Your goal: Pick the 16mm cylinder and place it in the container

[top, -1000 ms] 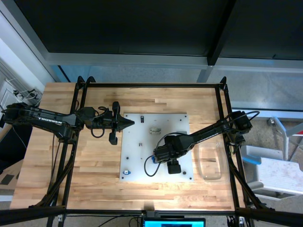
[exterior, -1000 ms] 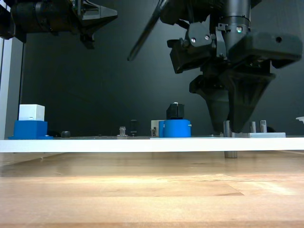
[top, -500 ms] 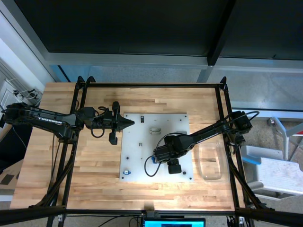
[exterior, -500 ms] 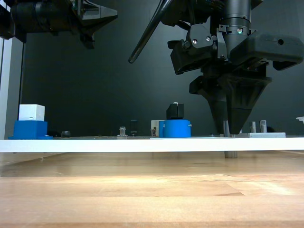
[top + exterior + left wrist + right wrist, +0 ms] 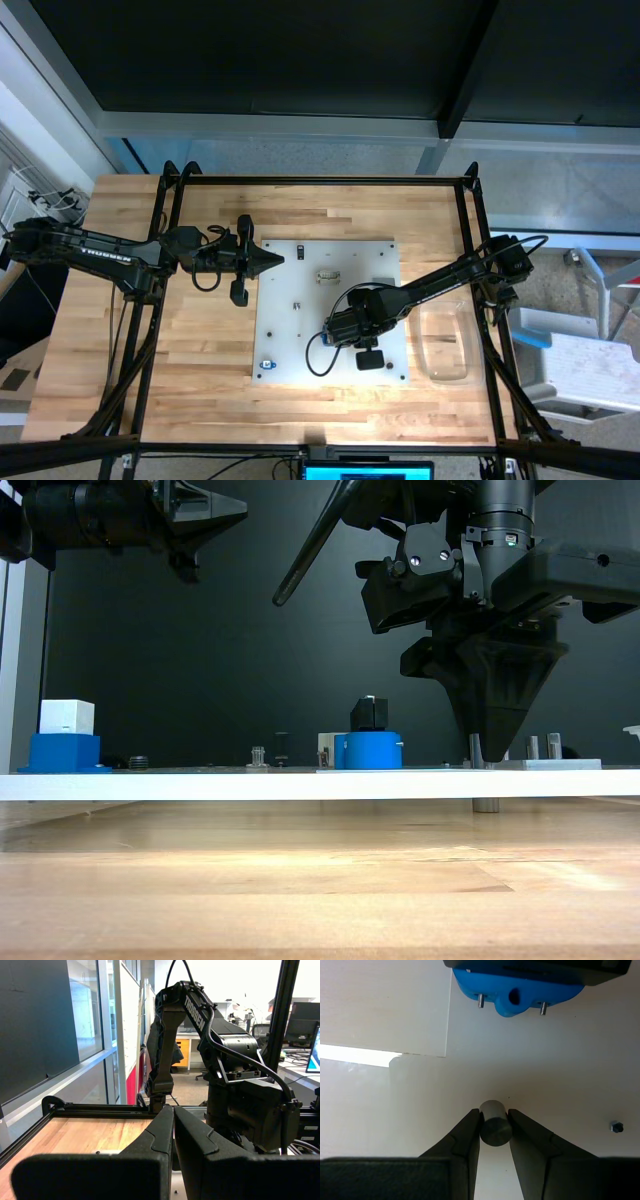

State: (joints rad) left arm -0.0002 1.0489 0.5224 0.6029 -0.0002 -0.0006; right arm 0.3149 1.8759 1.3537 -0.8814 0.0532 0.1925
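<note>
Right end effector (image 5: 494, 1114) shifted — pinching 16mm cylinder (image 5: 495, 1131) | left end effector (image 5: 173, 1112) aloft

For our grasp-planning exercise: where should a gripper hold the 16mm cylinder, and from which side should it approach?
Grip the 16mm cylinder by its curved sides, coming down from above: it stands upright on the white board, flat end up. The right gripper sits so, one finger against each side. The left gripper hangs shut, high beside the board's left edge.

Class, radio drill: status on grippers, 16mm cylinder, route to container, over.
Left gripper shut, parked high at left. Right gripper shut on 16mm cylinder, down at white board. Nothing seen blocking way to container.
</note>
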